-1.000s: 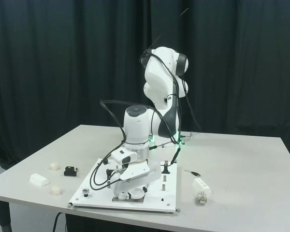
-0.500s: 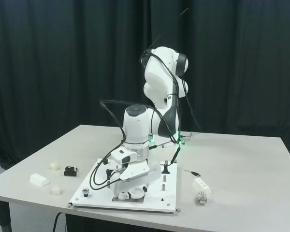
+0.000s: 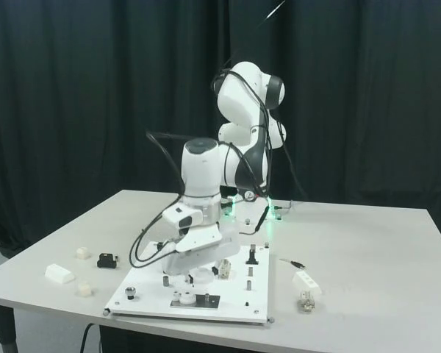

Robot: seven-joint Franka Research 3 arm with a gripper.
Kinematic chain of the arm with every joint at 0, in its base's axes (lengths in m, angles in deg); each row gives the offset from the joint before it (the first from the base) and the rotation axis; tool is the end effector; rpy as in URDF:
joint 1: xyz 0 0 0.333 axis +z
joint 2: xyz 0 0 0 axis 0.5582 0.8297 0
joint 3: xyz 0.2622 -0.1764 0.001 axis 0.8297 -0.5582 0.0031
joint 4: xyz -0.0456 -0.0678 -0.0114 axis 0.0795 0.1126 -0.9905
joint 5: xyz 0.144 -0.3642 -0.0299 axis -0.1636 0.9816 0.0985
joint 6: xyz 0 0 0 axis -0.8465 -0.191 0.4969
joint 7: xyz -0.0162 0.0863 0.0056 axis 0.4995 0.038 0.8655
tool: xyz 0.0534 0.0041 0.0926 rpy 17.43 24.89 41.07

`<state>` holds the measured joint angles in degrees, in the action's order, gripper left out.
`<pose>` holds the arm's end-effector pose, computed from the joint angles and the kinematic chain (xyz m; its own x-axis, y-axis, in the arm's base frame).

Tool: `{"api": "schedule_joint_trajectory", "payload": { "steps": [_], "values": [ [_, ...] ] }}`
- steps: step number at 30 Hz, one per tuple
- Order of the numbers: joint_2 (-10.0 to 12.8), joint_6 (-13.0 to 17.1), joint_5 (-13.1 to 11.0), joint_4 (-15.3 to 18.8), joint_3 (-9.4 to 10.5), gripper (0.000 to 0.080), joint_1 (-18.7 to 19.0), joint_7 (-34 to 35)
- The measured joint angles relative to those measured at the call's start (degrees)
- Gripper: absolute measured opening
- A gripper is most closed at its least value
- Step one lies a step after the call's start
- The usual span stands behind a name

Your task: Remove large gear.

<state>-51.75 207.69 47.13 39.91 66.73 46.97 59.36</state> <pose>0.7019 0.0075 0.2774 0.9976 0.0280 -0.0638 0.0313 -0.9982 0.0515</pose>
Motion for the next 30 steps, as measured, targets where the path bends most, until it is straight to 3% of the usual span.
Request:
{"api": "schedule_joint_trajectory", "payload": {
  "steps": [7, 30],
  "values": [
    [-1.29, -0.75, -0.03, 0.00, -0.19, 0.0597, -0.26, -0.46],
    [-1.00, -0.69, -1.23, 0.15, -0.17, 0.0597, -0.53, -0.46]
  ]
}}
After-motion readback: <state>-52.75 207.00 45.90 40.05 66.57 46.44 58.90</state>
